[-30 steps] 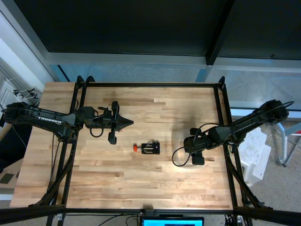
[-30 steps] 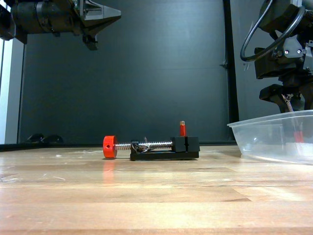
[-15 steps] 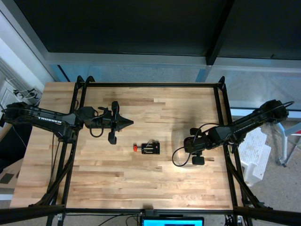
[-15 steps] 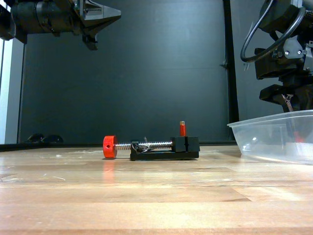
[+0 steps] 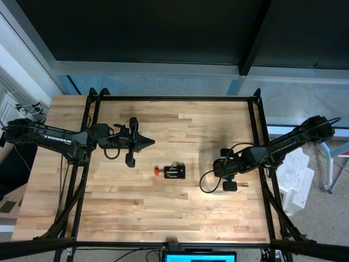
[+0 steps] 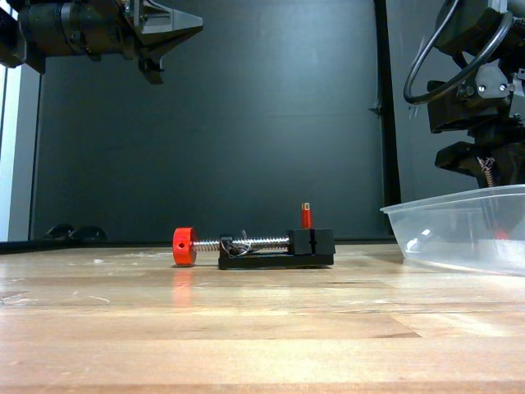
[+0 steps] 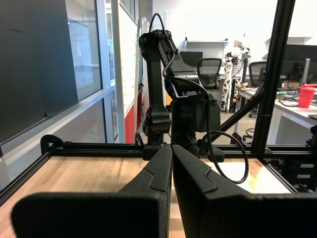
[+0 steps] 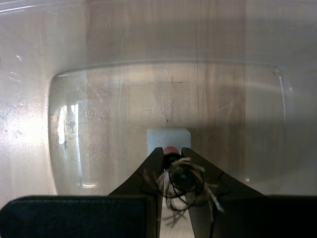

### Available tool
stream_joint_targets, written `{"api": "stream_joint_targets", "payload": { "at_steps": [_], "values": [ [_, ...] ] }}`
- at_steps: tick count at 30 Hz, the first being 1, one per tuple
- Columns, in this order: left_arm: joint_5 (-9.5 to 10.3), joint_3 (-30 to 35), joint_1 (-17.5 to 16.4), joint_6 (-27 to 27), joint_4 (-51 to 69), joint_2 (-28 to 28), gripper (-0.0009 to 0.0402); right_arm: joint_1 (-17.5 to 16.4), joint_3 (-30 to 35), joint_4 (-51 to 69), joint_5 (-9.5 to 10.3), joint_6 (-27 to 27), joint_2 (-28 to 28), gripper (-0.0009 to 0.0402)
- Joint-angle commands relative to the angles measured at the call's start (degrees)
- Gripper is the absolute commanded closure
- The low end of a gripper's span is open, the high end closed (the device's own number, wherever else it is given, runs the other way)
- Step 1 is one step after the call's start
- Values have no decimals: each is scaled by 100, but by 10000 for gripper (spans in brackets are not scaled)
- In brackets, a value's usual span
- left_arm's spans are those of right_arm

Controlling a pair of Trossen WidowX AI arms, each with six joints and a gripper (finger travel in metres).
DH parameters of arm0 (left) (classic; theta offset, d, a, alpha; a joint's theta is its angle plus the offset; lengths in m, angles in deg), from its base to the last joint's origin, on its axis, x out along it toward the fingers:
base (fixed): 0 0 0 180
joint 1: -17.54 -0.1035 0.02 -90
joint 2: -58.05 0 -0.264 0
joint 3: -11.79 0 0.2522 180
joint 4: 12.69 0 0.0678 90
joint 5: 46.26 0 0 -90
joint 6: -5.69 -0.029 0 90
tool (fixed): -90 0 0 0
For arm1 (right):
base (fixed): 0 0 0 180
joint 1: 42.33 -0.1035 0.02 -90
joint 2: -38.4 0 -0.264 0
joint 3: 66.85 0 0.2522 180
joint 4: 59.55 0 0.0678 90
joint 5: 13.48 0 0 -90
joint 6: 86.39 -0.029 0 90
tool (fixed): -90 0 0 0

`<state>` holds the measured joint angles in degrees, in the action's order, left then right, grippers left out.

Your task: Pick the RCA connector and install on taskboard

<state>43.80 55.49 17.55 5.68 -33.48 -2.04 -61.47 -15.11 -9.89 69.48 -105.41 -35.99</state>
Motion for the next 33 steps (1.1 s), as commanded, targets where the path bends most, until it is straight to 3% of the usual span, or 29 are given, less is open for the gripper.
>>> {"api": "stream_joint_targets", "payload": {
  "at_steps": [1,16,33],
  "values": [
    [-2,2,0,0,0,-2,393,-2,2,0,2,-2,0,392],
    [-2,2,0,0,0,0,393,0,179,315,68,-2,264,393],
    [-2,2,0,0,0,-2,393,13,1311,1526,61,22,439,393]
  ]
}}
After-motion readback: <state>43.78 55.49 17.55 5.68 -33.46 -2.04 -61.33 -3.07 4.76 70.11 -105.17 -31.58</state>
